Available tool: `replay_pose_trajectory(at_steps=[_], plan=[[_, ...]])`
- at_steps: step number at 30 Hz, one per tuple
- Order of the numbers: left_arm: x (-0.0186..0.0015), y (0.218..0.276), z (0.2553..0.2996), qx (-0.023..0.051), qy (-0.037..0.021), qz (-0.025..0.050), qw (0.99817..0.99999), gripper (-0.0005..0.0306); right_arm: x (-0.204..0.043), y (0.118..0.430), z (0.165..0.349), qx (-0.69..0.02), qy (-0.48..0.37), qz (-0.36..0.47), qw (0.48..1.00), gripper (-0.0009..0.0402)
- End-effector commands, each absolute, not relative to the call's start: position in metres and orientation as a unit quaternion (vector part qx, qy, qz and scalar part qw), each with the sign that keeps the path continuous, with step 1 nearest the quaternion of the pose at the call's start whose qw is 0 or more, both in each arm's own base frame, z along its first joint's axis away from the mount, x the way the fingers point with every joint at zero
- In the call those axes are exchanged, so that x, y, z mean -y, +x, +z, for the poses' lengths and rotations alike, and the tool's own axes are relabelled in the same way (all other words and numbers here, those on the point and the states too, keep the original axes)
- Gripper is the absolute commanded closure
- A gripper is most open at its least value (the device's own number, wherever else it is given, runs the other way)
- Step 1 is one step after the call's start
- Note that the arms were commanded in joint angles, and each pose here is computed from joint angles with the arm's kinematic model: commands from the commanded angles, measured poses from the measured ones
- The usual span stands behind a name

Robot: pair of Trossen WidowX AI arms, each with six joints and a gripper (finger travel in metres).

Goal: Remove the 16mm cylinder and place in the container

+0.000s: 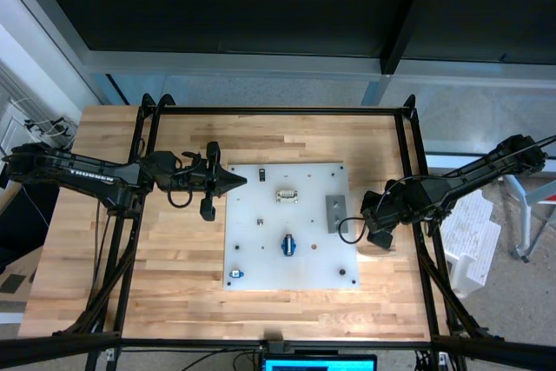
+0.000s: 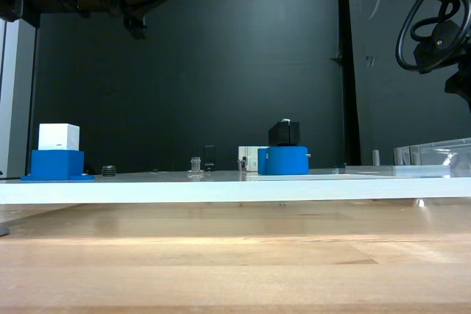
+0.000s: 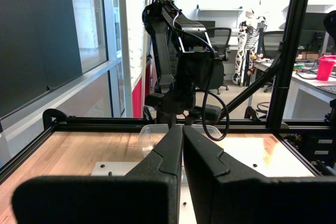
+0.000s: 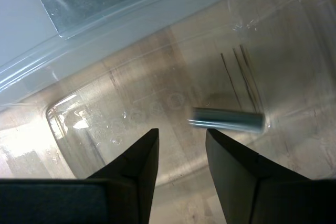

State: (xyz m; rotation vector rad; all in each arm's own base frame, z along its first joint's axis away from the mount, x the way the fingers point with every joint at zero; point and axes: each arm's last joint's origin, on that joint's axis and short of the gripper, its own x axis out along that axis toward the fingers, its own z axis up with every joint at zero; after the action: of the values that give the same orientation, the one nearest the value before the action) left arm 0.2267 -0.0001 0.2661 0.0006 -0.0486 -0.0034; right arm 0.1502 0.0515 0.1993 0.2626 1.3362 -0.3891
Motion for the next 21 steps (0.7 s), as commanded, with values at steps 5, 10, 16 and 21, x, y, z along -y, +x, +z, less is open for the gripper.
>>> replay_pose_trajectory(at_steps=[5,10,16,21], plan=[[0.0001,0.2267,0.2661,0.0243,0.0003,-0.0015,0.99970,0.0300,-0.052,0.153,0.203,-0.608,0.121,-0.173,0.765,0.0226],[0.0001,0.2267,0.2661,0.0243,0.0005,-0.0017,0.99970,0.0300,-0.054,0.157,0.214,-0.595,0.103,-0.143,0.784,0.0220],[0.0001,0.2267,0.2661,0.0243,0.0003,-0.0015,0.99970,0.0300,-0.047,0.170,0.237,-0.527,0.094,-0.094,0.839,0.0243],[0.0001,0.2267,0.2661,0.0243,0.0003,-0.0017,0.99970,0.0300,-0.040,0.183,0.254,-0.461,0.059,-0.057,0.884,0.0279]])
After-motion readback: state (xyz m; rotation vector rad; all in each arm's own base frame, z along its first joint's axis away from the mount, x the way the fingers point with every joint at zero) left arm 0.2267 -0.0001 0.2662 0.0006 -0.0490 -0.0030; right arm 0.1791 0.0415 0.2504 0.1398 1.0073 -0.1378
